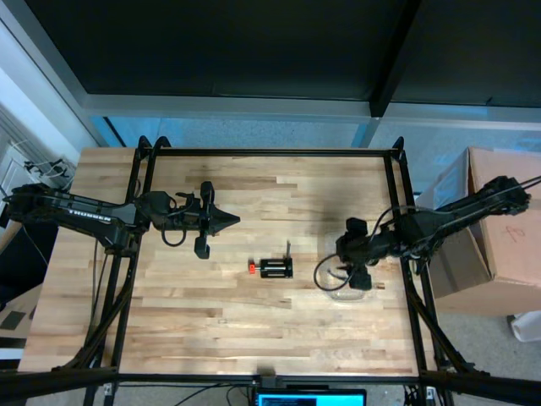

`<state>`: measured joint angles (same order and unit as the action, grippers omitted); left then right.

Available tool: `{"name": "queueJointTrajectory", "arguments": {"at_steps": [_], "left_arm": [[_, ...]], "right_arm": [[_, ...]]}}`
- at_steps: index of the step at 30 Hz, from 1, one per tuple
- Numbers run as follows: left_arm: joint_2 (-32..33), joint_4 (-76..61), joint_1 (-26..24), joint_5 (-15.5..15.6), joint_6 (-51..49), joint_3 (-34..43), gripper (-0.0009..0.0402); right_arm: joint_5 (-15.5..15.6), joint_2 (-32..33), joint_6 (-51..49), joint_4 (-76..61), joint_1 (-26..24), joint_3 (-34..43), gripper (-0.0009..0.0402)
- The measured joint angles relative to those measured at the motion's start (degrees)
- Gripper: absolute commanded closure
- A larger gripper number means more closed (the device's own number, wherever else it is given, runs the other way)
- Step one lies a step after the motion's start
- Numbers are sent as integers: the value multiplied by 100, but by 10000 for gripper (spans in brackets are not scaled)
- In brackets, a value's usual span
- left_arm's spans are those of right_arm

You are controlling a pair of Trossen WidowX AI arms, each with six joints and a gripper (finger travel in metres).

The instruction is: Remove the USB-C connector from the USB-C receptacle and place in the container

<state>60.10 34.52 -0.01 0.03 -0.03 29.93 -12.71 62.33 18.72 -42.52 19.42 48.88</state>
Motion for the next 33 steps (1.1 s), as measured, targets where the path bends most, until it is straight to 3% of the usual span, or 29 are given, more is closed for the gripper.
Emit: {"name": "queueJointTrajectory", "arguments": {"at_steps": [4,10,12,16,22,24,33], "left_arm": [[0,0,0,0,0,0,393],[0,0,0,2,2,2,393],[0,-2,0,0,2,0,393],[0,0,0,0,0,2,393],[0,0,0,0,0,2,393],[0,0,0,0,0,0,393],[0,-2,0,0,2,0,393]], "right_arm": [[-144,-372,-372,1141,-356,-179,204],[-59,-686,-1093,3449,-750,-846,265],[184,-721,-1241,4122,-909,-1060,287],[984,-726,-1309,5292,-1377,-1427,330],[1392,-726,-1572,6369,-1888,-1788,397],[1574,-726,-1596,6616,-2039,-1886,389],[1596,-723,-1609,6920,-2205,-1965,393]]}}
